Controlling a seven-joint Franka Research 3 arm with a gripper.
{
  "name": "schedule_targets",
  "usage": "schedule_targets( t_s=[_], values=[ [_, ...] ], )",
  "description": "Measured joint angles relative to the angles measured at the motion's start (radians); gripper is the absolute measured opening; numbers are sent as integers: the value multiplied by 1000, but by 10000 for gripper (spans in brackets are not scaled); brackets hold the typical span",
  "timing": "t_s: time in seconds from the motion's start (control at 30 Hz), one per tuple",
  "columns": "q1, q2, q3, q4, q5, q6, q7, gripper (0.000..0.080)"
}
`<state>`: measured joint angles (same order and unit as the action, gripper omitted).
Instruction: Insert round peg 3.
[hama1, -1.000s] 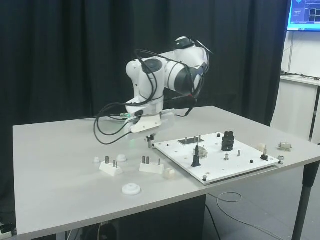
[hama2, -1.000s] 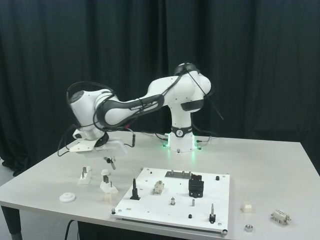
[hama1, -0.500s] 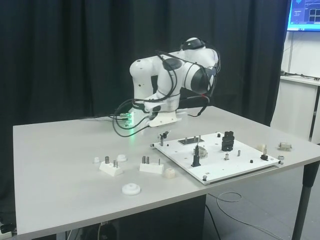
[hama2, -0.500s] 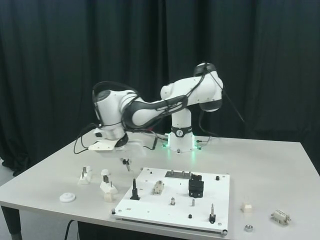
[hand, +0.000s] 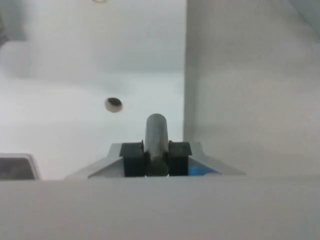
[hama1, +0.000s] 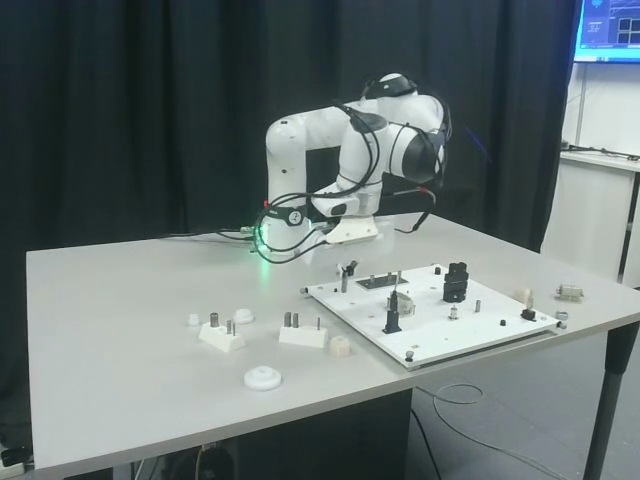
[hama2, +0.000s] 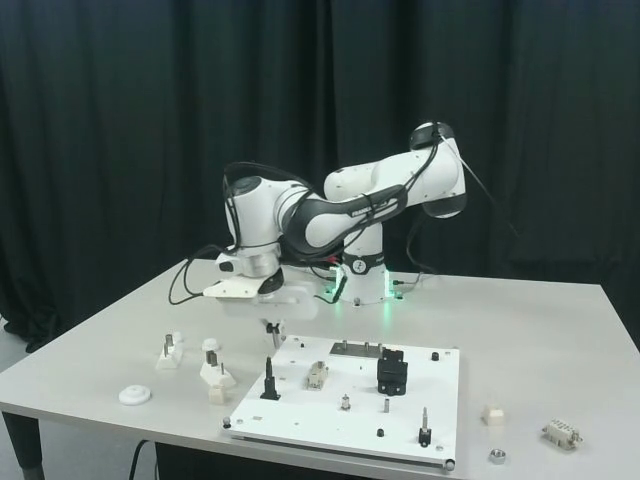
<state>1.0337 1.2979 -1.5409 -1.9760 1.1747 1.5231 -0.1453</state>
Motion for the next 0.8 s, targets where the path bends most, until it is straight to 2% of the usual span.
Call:
schedule_targets(
  t_s=[0.3, 0.8],
  values=[
    [55, 0, 2, -64, 46, 52, 0, 99],
    [122, -5, 13, -153, 89, 106, -3, 99]
  ],
)
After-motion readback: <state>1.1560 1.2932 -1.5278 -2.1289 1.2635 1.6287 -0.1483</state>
